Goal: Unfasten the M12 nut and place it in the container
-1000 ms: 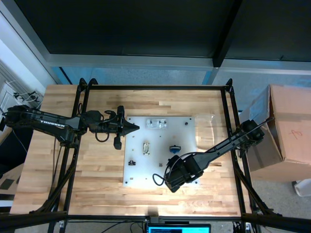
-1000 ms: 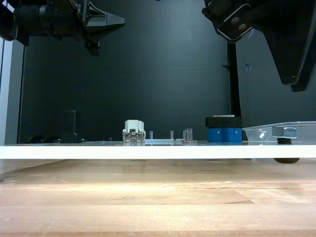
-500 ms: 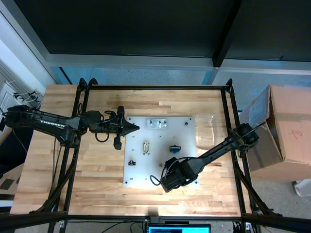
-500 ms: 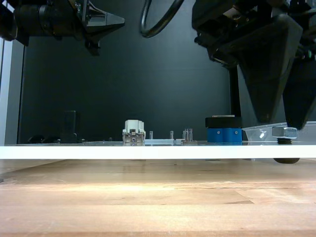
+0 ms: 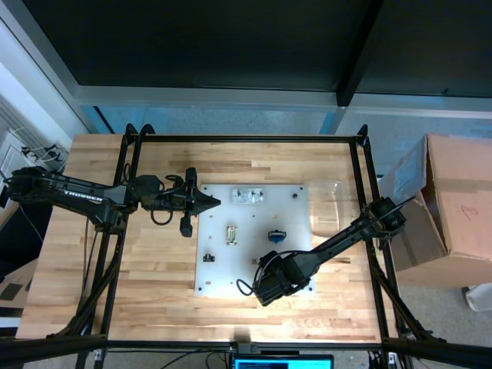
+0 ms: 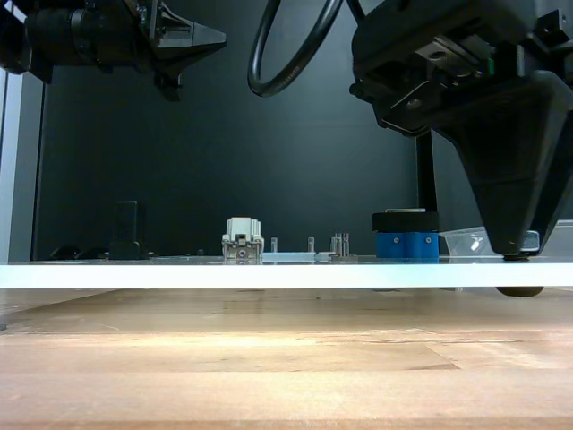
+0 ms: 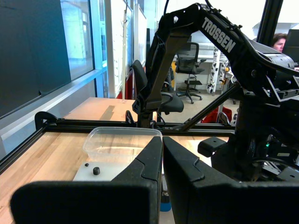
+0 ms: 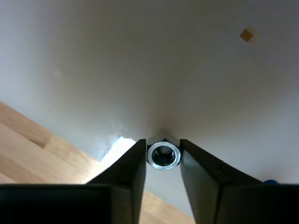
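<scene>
- The right end effector (image 8: 162,143) points tip-down over the near right edge of the board (image 5: 223,269), its fingers (image 8: 133,163) closed against both sides of the nut (image 8: 163,156).
- The nut sits between those fingertips on its stud (image 6: 515,259), outside the container (image 5: 327,201), which lies well beyond this end effector.
- The left end effector (image 5: 207,202) hovers high beside the board's far left edge, fingers nearly together, holding nothing.

Counted: one left gripper (image 5: 216,202) and one right gripper (image 6: 517,249), two in all. One silver nut (image 8: 163,156), one white board (image 5: 231,269), one clear container (image 5: 324,204), one cardboard box (image 5: 455,207)
</scene>
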Tool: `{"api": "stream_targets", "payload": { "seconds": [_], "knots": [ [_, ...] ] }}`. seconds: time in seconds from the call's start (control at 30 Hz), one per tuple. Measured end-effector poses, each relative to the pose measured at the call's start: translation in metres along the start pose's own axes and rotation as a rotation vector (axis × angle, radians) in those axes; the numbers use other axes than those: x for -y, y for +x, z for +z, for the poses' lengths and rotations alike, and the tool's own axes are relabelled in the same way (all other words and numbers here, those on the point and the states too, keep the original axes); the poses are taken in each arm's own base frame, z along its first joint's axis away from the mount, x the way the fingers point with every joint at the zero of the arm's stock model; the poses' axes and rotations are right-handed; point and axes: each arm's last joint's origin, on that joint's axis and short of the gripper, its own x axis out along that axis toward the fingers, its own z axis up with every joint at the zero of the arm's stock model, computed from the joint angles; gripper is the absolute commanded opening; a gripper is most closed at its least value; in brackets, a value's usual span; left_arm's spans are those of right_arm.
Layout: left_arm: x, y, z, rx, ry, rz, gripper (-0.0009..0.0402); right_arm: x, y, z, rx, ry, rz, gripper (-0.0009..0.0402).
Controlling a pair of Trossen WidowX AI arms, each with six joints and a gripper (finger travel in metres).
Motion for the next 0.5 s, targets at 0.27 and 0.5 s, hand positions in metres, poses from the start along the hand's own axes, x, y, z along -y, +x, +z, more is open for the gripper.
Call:
{"api": "stream_targets", "payload": {
  "seconds": [0.27, 0.5],
  "knots": [
    [0.0, 0.0, -0.0001, 0.0, 0.0, 0.0, 0.0, 0.0003, -0.0002, -0.0004, -0.029, -0.372, 0.006, 0.0003],
    [0.0, 0.0, -0.0001, 0.0, 0.0, 0.0, 0.0, 0.002, -0.0025, -0.0006, -0.057, -0.784, 0.016, 0.0014]
  ]
}}
